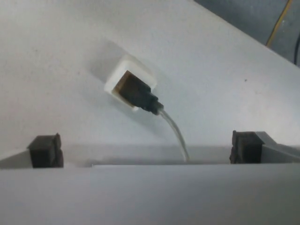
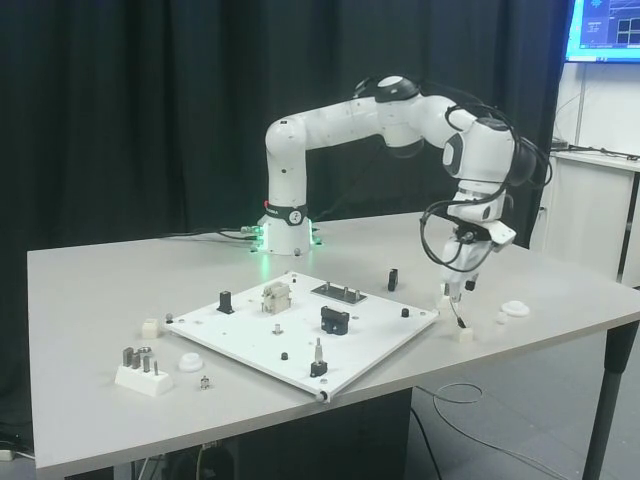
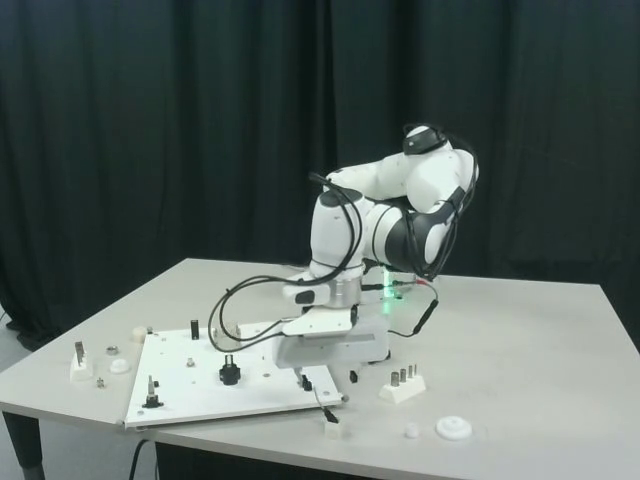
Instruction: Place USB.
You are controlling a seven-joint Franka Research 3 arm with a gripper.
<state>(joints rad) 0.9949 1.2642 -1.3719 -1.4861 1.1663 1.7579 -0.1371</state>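
Two black fingertips frame the wrist view, spread wide and gripping nothing, and centred in the gap beyond them sits the USB plug (image 1: pixel 140 96), seated in its small white socket block (image 1: pixel 129 80) on the grey table (image 1: pixel 56 56). The plug's long axis leans at a slant out of the block toward the gripper (image 1: pixel 145 150), its pale cable (image 1: pixel 176 133) trailing back between the fingers and under the wrist. From the first room view, the gripper (image 2: pixel 457 295) hangs just above the block (image 2: pixel 465 334), which sits beside the white board's (image 2: pixel 300 345) corner near the table's edge. So the plug lies just below and ahead of the released fingers, apart from both. It looks placed already, and I'd judge a straight lift is all that remains.
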